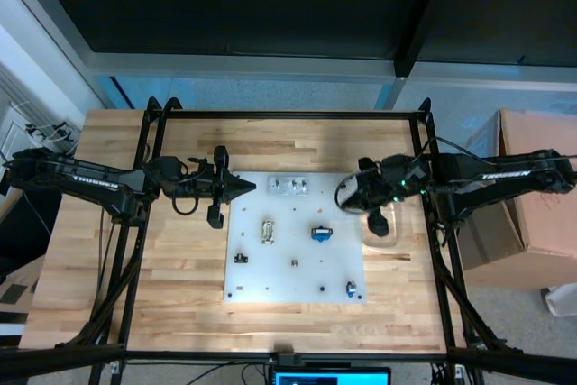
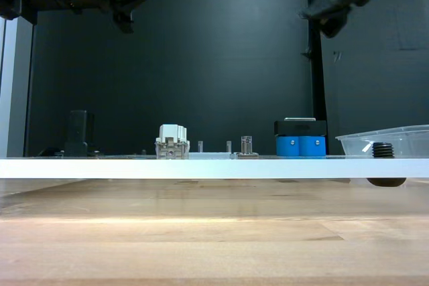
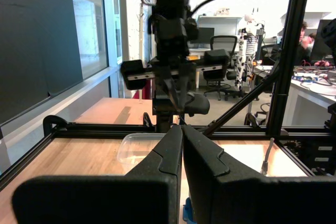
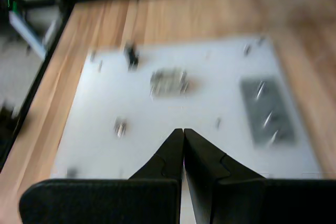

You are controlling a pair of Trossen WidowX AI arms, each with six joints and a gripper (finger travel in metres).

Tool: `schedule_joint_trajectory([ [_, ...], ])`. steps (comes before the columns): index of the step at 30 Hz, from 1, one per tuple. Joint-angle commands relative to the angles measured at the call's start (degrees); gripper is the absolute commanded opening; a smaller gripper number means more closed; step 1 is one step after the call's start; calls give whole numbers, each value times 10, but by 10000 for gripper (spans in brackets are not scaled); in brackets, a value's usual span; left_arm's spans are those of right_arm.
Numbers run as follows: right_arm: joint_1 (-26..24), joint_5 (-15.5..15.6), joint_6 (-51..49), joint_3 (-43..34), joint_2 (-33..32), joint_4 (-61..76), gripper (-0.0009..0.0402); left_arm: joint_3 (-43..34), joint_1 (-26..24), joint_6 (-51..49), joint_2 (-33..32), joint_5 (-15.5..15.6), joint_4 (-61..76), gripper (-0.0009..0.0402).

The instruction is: Remove the RJ45 connector from the taskboard and place in the container

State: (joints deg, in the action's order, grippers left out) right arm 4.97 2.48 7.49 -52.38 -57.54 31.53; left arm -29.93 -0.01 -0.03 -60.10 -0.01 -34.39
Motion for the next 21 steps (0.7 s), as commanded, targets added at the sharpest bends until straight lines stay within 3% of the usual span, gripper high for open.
schedule_joint_trajectory([
  [1, 36, 0, 19, -32, -12, 85, 0, 0, 0, 0, 0, 0, 0, 0],
  [10, 124, -3, 88, -91, -48, 247, 0, 0, 0, 0, 0, 0, 0, 0],
  [18, 223, -91, 192, -142, -92, 370, 0, 0, 0, 0, 0, 0, 0, 0],
  [21, 256, -101, 233, -165, -117, 389, 0, 0, 0, 0, 0, 0, 0, 0],
])
